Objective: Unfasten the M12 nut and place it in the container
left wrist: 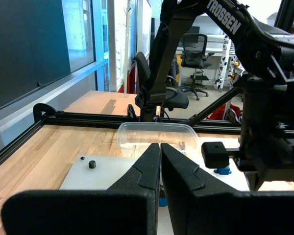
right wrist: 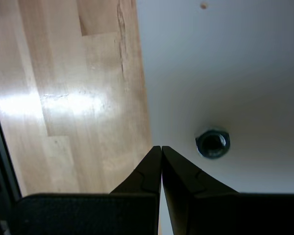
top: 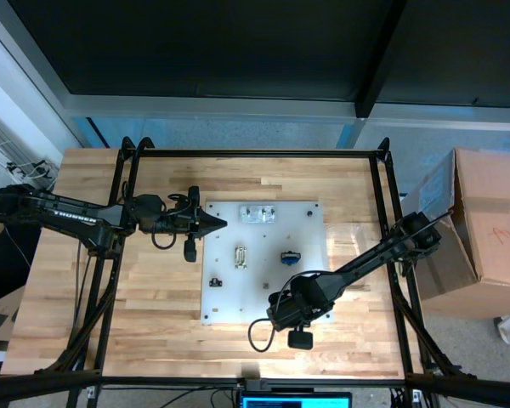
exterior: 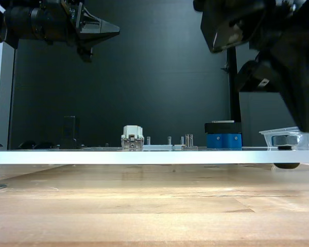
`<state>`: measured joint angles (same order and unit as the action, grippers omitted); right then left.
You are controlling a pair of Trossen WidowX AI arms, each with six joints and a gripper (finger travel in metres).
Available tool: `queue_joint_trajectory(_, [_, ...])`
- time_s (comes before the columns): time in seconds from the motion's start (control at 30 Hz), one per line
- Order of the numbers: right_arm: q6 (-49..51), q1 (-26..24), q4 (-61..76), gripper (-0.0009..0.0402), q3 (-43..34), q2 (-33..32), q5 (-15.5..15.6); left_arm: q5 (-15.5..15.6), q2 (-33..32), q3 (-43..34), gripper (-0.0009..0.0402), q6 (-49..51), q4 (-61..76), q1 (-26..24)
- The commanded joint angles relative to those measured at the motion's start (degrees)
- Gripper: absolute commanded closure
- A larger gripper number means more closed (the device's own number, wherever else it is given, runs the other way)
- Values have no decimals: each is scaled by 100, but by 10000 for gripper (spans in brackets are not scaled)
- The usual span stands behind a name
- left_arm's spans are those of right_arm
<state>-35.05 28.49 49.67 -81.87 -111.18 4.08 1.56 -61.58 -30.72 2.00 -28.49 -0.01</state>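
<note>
– Right claw [right wrist: 161, 148] was pinched tight, with nothing in it. It hung low in the middle of the high view, over the white board's [top: 263, 246] near edge.
– Where was the nut [right wrist: 213, 143]?
– Just beside that claw, not touching it. In the low view's lower right it sat on its stud [exterior: 285, 148], in front of the clear tray [exterior: 276, 133].
– And the left claw [left wrist: 160, 161]?
– Pinched tight too, holding nothing, up high at the upper left of that view
</note>
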Motion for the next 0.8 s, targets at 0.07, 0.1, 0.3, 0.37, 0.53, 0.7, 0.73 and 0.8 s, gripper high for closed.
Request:
queue_joint_trajectory(0.07, [-48, -2, 22, 394, 63, -39, -179, -2, -2, 0, 393, 0, -7, 0])
queue_joint_trajectory(0.1, [-48, 0, 59, 394, 70, -37, -214, -2, -2, 0, 393, 0, -7, 2])
queue_joint_trajectory(0.3, [-46, -11, 232, 394, 72, -11, -306, 0, -2, 0, 393, 0, -4, 0])
queue_joint_trajectory(0.37, [-46, -11, 232, 393, 72, -4, -306, -2, -2, 0, 393, 0, -7, 0])
queue_joint_trajectory(0.53, [-4, -22, 330, 393, 72, 7, -632, 0, -2, 0, 393, 0, -7, 0])
queue_joint_trajectory(0.7, [-195, -22, 922, 394, 72, 179, -1679, 0, -2, 0, 393, 0, -11, 0])
queue_joint_trajectory(0.73, [-195, -22, 935, 394, 72, 214, -1663, 0, -2, 0, 393, 0, -9, 0])
queue_joint_trajectory(0.8, [-199, -22, 927, 393, 72, 262, -1591, -2, -2, 0, 393, 0, 0, 0])
